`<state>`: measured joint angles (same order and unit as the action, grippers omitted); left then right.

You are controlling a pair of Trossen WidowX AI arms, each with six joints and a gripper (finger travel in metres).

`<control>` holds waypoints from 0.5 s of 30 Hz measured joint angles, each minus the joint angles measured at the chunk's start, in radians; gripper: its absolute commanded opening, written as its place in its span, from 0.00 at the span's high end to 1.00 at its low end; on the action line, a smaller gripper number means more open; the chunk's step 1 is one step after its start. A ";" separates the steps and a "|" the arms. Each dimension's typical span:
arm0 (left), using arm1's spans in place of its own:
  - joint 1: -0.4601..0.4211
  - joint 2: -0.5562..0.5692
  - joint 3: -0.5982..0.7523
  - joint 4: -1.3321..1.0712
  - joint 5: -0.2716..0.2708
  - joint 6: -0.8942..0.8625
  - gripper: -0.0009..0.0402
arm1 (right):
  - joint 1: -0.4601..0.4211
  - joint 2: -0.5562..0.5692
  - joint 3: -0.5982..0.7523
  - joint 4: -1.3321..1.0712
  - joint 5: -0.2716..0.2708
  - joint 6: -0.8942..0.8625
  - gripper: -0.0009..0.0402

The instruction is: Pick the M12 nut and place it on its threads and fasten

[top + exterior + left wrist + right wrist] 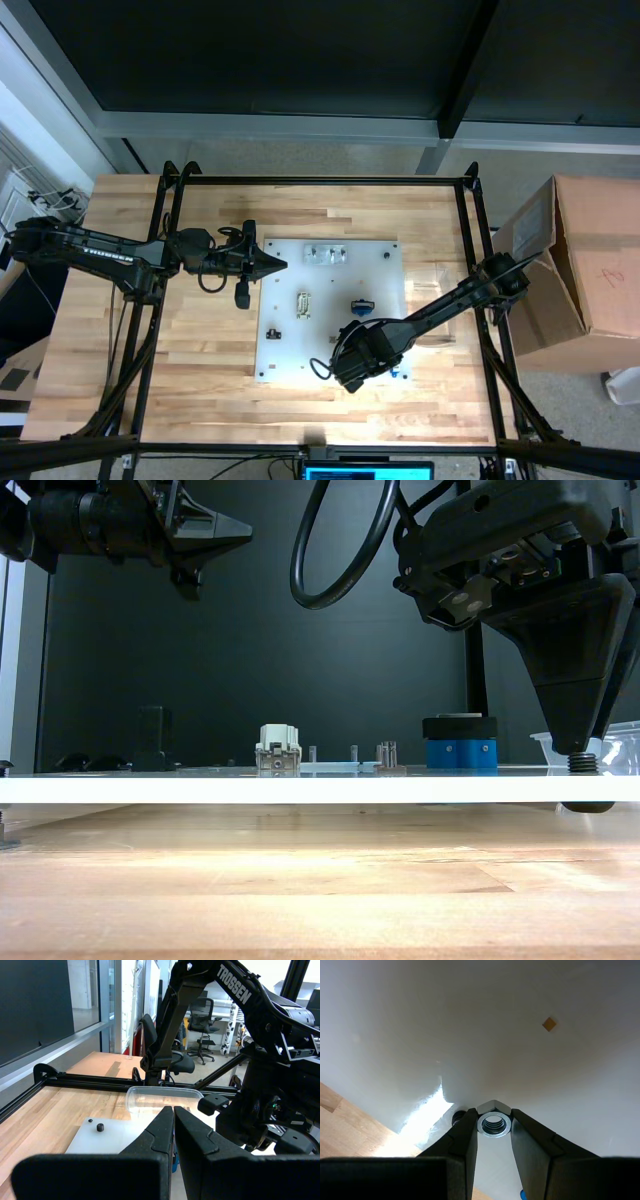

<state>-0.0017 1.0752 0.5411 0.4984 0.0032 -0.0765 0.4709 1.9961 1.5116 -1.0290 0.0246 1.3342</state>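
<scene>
Right wrist view: nut (494,1125) tight between right fingers (465,1141) beside stud (458,1117); left fingers (159,1134) together

"TROSSEN" on right arm (234,984)

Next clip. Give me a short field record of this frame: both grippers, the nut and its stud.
right gripper: shut on the small silver nut, low over the near right edge of the white board
left gripper: shut, holding nothing, raised over the board's far left edge
nut: held, clear of its seat
short black ribbed stud: ribs bare, just under the right gripper's tip
</scene>
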 measured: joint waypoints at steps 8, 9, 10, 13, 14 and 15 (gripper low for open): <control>0.000 0.000 0.000 0.000 0.000 0.000 0.98 | -0.007 -0.005 0.072 -0.026 -0.027 0.057 0.95; 0.000 0.000 0.000 0.000 0.000 0.000 0.98 | -0.010 -0.005 0.074 -0.027 -0.028 0.058 0.95; 0.000 0.000 0.000 0.000 0.000 0.000 0.98 | -0.012 -0.005 0.076 -0.028 -0.028 0.060 0.95; 0.000 0.000 0.000 0.000 0.000 0.000 0.98 | -0.018 0.001 0.078 -0.029 -0.028 0.074 0.95; 0.000 0.000 0.000 0.000 0.000 0.000 0.98 | -0.018 0.005 0.079 -0.026 -0.028 0.075 0.95; 0.000 0.000 0.000 0.000 0.000 0.000 0.98 | -0.018 0.011 0.080 -0.024 -0.028 0.075 0.95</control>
<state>-0.0017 1.0748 0.5411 0.4984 0.0032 -0.0765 0.4530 2.0071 1.5917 -1.0531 -0.0036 1.4090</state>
